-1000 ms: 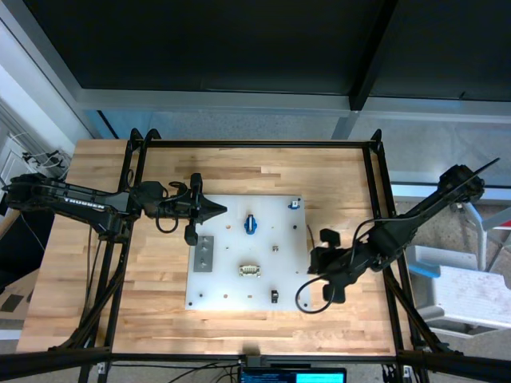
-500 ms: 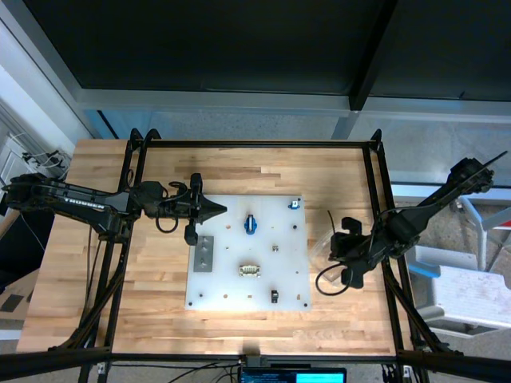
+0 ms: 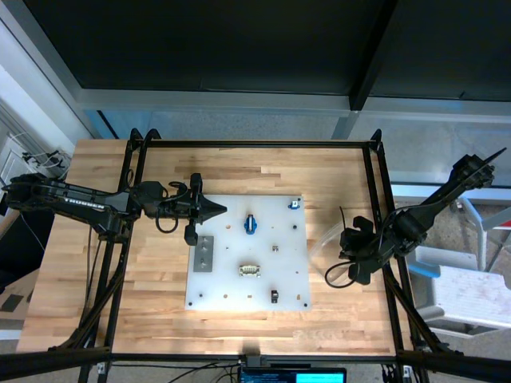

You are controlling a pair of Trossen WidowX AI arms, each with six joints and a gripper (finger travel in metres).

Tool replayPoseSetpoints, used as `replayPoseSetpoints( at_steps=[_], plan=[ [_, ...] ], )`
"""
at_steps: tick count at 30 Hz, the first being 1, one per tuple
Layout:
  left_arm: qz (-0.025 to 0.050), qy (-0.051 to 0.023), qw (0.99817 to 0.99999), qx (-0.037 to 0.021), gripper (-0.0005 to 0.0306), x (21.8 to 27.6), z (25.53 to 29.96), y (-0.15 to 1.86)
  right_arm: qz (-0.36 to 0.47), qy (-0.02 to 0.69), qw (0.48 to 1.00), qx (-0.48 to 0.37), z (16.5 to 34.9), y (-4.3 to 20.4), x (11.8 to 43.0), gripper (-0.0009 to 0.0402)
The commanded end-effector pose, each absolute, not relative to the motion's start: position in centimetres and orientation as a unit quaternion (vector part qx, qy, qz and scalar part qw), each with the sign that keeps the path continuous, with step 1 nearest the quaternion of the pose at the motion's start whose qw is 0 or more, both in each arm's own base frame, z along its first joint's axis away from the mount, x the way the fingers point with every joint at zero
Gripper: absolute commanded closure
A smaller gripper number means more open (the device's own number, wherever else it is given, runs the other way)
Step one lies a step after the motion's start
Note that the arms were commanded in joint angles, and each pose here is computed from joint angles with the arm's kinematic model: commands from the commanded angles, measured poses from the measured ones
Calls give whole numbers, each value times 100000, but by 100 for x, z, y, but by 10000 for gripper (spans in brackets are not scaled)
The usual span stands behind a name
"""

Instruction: Remove the USB connector from the USB hub and place in the container

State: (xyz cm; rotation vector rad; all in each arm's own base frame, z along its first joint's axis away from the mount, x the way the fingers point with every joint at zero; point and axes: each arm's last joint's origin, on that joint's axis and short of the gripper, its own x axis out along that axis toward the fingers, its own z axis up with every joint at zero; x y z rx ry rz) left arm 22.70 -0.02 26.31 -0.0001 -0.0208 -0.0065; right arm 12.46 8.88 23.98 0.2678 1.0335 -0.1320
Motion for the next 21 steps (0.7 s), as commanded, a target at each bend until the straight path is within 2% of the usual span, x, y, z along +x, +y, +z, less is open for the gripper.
replayPoseSetpoints(
  at_steps=[1,21],
  plan=[
    [-343,-1059,99994,13,300,2271,2633,-2,-6270,50018,85265,13742,2346,887,1209,393],
    [-343,-1059,99994,13,300,2271,2633,-2,-6828,50581,84766,14482,2306,888,1195,393]
  ],
)
